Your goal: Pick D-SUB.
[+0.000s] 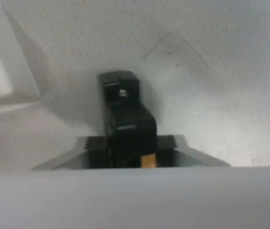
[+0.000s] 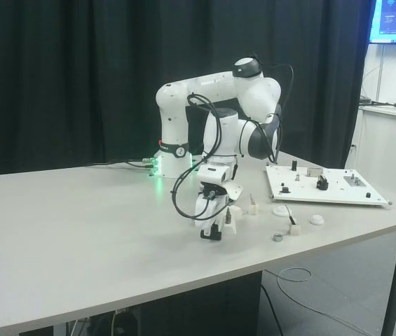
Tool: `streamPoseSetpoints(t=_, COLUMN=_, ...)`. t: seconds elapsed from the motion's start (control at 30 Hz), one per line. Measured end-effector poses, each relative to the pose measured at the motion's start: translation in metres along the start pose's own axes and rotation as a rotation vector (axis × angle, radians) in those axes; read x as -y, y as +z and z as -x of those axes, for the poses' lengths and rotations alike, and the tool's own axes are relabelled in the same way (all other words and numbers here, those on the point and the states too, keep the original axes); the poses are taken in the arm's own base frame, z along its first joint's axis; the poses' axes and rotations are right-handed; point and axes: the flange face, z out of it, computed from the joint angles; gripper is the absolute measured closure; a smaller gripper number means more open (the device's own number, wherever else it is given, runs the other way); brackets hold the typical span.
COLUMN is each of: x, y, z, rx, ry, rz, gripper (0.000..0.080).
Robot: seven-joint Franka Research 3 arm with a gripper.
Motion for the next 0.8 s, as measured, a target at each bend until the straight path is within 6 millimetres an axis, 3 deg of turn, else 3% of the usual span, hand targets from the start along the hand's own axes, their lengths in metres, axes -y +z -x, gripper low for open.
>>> streamPoseSetpoints(t=0.3, x=0.001, y=0.0, z=-0.001, rx=0.0, ry=-0.002, rz=-0.001, gripper=0.052)
streamPoseSetpoints(t=0.33, x=0.001, y=0.0, z=-0.001, rx=0.0, ry=-0.002, rz=-0.001, gripper=0.0647)
streamPoseSetpoints(t=0.8, x=0.0, y=-0.016, z=-0.006, rx=0.001, ry=-0.012, rz=0.003, gripper=0.0647)
